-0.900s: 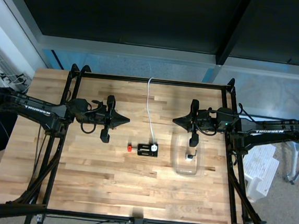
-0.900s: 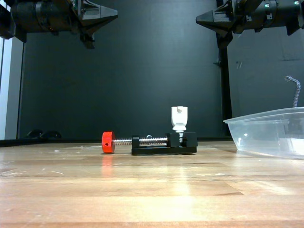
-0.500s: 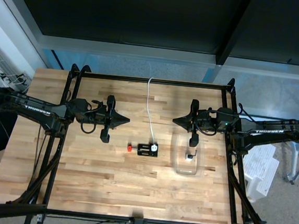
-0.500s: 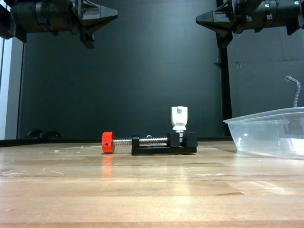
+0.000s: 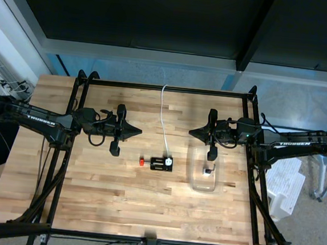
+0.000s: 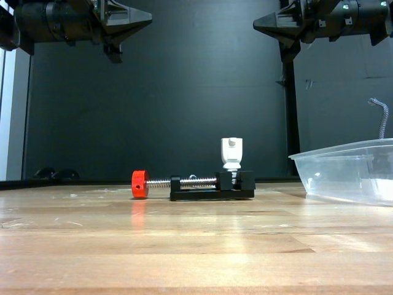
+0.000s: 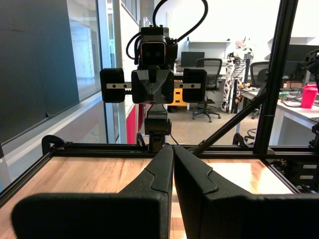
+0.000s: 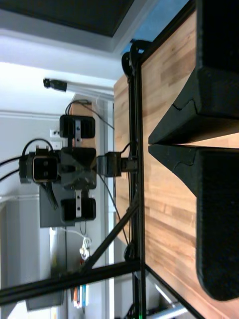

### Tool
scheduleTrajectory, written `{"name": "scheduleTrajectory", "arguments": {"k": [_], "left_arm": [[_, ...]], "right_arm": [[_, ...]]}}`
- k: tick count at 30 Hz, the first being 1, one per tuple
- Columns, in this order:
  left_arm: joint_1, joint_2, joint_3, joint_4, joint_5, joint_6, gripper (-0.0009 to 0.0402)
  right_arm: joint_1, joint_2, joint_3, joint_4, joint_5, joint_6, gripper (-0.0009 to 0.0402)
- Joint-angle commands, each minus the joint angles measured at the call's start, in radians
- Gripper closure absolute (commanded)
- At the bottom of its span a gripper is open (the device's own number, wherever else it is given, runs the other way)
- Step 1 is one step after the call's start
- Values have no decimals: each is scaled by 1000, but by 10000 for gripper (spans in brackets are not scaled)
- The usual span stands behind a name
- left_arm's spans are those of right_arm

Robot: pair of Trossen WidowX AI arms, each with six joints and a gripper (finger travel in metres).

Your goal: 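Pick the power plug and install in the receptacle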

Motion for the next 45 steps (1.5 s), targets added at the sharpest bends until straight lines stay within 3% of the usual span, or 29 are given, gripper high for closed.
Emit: {"name": "scheduleTrajectory", "arguments": {"k": [1,9,13,18,24,38,42,45], "left_arm": [[0,0,0,0,0,0,393],[0,0,0,0,0,0,393],[0,0,0,0,0,0,393],[0,0,0,0,0,0,393],[0,0,0,0,0,0,393],[0,0,0,0,0,0,393],[0,0,0,0,0,0,393],[0,0,0,0,0,0,393]], "right_arm": [[0,-23,21,-96,-6,1,393],[19,-55,179,-538,9,30,393],[56,-55,261,-762,91,53,393],[87,-55,338,-971,99,121,393],[151,-55,393,-1173,161,189,393],[343,-53,404,-1426,161,378,393],[408,-52,404,-1448,187,425,393],[452,-39,402,-1466,188,451,393]]}}
